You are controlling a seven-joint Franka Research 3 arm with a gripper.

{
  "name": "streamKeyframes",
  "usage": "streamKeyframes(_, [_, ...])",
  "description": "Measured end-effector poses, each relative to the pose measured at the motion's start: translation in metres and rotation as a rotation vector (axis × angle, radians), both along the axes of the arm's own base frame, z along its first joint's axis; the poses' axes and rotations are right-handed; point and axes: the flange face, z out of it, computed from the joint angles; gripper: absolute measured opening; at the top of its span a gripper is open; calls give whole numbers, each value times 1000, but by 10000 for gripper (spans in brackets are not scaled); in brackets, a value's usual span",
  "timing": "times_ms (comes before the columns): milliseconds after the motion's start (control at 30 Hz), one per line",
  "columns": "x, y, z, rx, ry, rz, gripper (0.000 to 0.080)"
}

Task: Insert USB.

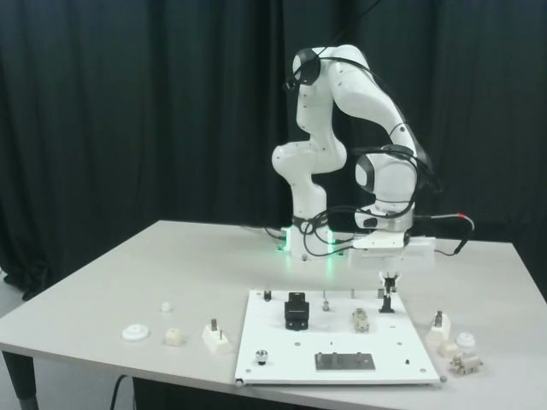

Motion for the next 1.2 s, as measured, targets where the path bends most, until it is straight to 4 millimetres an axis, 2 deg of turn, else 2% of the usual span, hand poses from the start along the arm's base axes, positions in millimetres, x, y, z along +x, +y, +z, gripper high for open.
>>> streamKeyframes(600, [-10, -2, -8, 1, -35, 49, 70])
streamKeyframes(1200, [-10, -2, -8, 5, -42, 68, 70])
